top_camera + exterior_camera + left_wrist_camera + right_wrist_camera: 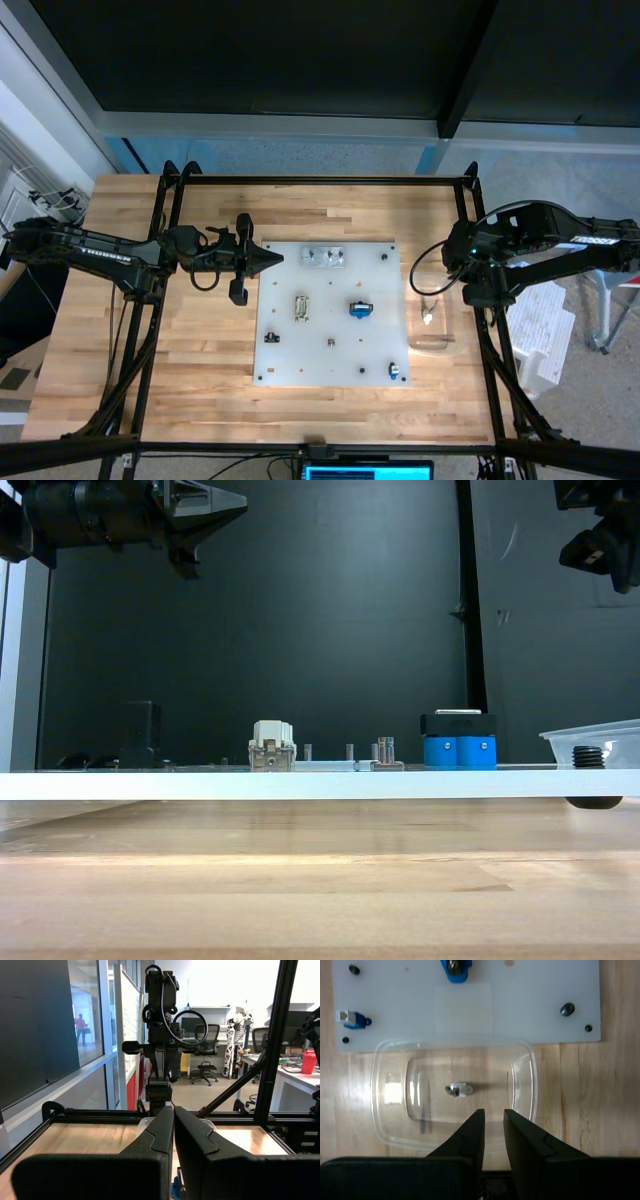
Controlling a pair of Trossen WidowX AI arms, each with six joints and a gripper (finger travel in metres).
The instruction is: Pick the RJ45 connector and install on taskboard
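Got the right gripper [492, 1112] up in the air over the near wall of the clear tray [532, 1085], parted only a sliver, gripping nothing. Just past the fingertips, down on the tray floor: the RJ45 connector [459, 1090], lying about mid-tray, clear of all four walls, bare plastic all round. Beyond the tray's other rim, the taskboard [530, 1000], edge right beside the tray or touching, hard to say. Small blue fixture [352, 1018] near that edge. Over on the other side, the left gripper [173, 1110] pinched closed on nothing, held high and level above the taskboard's left edge. Plenty of open wooden table [120, 340] around the board.
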